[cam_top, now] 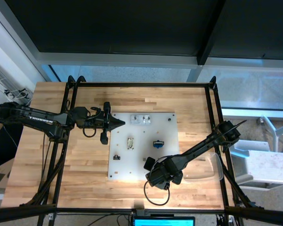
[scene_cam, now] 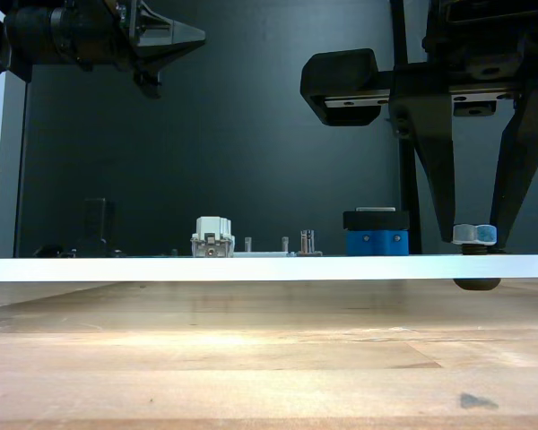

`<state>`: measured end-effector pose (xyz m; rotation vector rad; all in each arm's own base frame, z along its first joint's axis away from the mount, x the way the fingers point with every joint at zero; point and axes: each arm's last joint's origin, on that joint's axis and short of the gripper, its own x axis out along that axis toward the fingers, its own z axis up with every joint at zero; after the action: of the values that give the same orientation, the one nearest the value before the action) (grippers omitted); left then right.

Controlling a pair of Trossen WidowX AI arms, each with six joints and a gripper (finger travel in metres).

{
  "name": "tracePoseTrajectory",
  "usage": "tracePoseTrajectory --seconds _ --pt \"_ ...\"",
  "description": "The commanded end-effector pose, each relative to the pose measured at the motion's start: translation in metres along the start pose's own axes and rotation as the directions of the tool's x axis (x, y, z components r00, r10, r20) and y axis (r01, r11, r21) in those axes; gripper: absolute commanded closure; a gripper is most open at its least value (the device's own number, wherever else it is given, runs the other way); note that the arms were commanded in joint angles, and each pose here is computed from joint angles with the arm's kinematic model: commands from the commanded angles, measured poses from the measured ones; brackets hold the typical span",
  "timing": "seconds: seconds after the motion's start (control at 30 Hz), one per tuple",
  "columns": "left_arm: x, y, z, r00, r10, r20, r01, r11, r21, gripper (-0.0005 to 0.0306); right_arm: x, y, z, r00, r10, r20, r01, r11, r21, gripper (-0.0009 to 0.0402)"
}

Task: Unfasten the M12 fastener and place in the container

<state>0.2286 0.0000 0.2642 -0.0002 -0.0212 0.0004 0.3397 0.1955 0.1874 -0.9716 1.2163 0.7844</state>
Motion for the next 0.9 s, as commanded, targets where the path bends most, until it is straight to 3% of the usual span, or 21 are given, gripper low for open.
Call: tracePoseTrajectory --seconds 0.03,0.23,0.3,0.67,0.9 --pt "0.0 0.0 0.0 1.0 0.0 0.0 0.0 1.0 0.0 0.03 -0.0019 -0.0015 0.0015 1.0 -0.017 0.017 0.016 1.0 0.004 0.0383" --pt "0.0 0.0 0.0 1.0 0.0 0.0 0.0 1.0 0.0 0.03 -0.0026 -0.0052 0.0069 0.996 -0.05 0.075 0.049 0.999 0.014 0.0385" --pt "0.0 0.0 -0.0001 1.0 0.0 0.0 0.0 1.0 0.0 0.03 -0.0025 -0.0047 0.0074 0.995 -0.029 0.093 0.028 1.0 0.011 0.0384" --pt "0.0 0.0 0.0 1.0 0.0 0.0 0.0 1.0 0.0 0.03 -0.0027 -0.0035 0.0092 0.994 -0.032 0.101 0.032 0.999 0.002 0.0384" --pt "-0.0001 0.0 0.0 1.0 0.0 0.001 0.0 1.0 0.0 0.03 -0.0024 -0.0012 0.0064 0.997 -0.011 0.071 0.015 0.998 -0.054 0.0384"
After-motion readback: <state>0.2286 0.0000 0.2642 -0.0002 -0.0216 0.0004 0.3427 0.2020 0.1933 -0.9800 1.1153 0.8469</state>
